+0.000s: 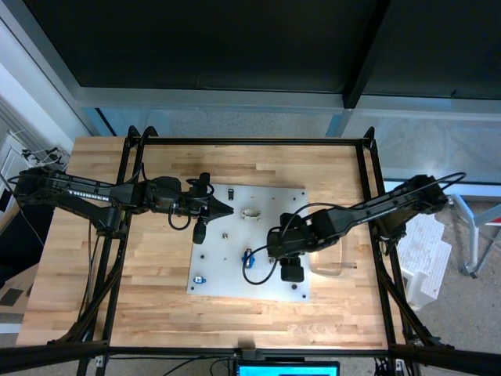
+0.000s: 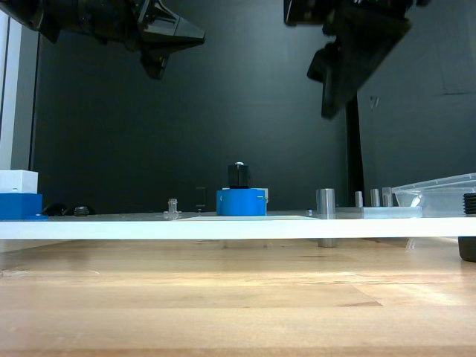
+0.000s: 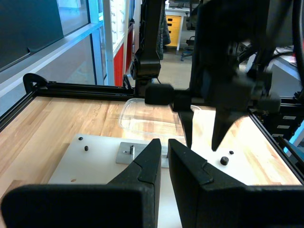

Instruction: Pick the 16mm cylinder and install on the taskboard

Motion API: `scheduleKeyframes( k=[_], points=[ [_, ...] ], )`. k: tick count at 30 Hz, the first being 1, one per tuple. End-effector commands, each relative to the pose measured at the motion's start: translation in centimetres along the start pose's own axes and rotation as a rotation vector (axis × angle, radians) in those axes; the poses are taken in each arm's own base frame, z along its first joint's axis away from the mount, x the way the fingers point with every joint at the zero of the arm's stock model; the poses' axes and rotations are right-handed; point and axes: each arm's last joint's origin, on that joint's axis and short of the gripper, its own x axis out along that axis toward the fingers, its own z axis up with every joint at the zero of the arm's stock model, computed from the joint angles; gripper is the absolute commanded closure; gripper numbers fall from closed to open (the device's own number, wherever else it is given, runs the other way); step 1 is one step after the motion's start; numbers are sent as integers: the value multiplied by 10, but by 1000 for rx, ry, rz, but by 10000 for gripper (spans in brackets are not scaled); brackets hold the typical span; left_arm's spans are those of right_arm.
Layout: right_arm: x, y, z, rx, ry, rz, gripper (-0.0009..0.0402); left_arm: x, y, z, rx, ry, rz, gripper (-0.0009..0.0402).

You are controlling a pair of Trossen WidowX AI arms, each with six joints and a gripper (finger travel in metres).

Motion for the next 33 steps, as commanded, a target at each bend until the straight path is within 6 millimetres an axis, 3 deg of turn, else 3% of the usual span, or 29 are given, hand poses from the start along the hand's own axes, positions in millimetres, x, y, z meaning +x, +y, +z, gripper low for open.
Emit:
scheduleKeyframes(
  k=[1, 10, 15, 25, 33],
  points=[
    [-14, -8, -1, -6, -73, 5, 255, 0, 0, 0, 0, -1, 0, 374],
    [-62, -47, -13, 55, -348, 13, 341, 0, 0, 0, 0, -1, 0, 374],
    [-76, -65, -25, 91, -569, 32, 393, 0, 0, 0, 0, -1, 0, 374],
    [-92, -80, -58, 87, -903, 28, 392, 0, 0, 1, 0, -5, 0, 374],
    [-91, -84, -79, 47, -1046, 39, 393, 0, 0, 1, 0, -9, 4, 375]
  ],
)
